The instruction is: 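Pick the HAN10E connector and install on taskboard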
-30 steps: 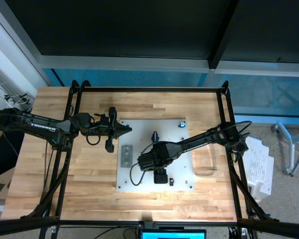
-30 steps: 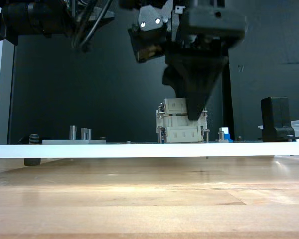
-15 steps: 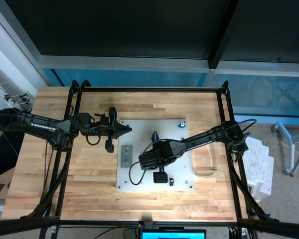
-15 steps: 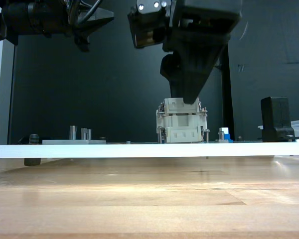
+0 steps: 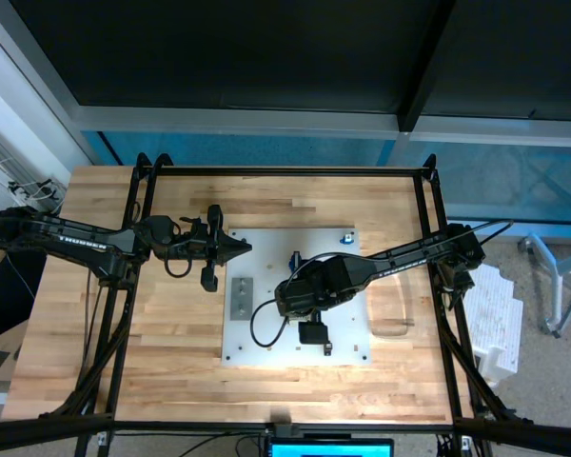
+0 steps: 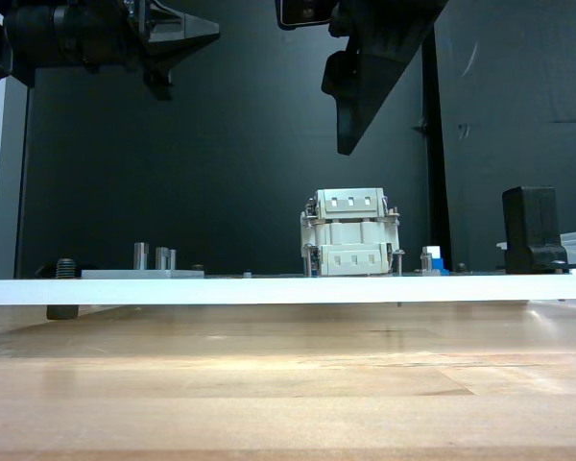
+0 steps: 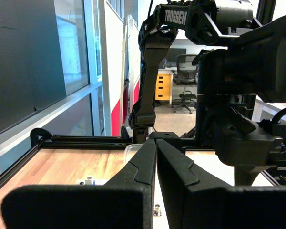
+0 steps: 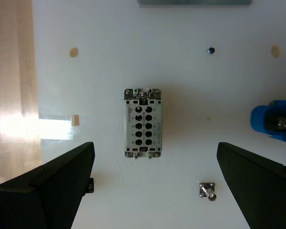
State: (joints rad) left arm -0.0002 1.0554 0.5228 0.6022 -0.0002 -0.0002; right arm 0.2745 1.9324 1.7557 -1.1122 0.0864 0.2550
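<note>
Right tool (image 5: 312, 333) has lifted clear of the HAN10E connector (image 8: 142, 122); fingers spread, empty, well above it. Connector sits alone on taskboard (image 8: 181, 71), approx mid-table, so install prob. done. Left tool (image 7: 156, 157) clenched, empty, parked twd table's left edge.

The connector (image 8: 142, 122) cannot be seen in the high view: the right gripper (image 5: 312, 333), at frame centre over the taskboard (image 5: 249, 343), covers it. The small fittings (image 5: 327, 347) beside it are too small to identify. In the low view, the upper edge cuts off the right gripper at upper centre, leaving one dark wedge of its fingers (image 6: 360, 96), and also cuts off the left gripper (image 6: 197, 34) at upper left. In the right wrist view, the spread fingers, the grey metal block (image 8: 194, 2) and the blue part (image 8: 275, 120) run out of frame. In the left wrist view, the left gripper's fingers, pressed together, run out of frame and hide most of the taskboard.
</note>
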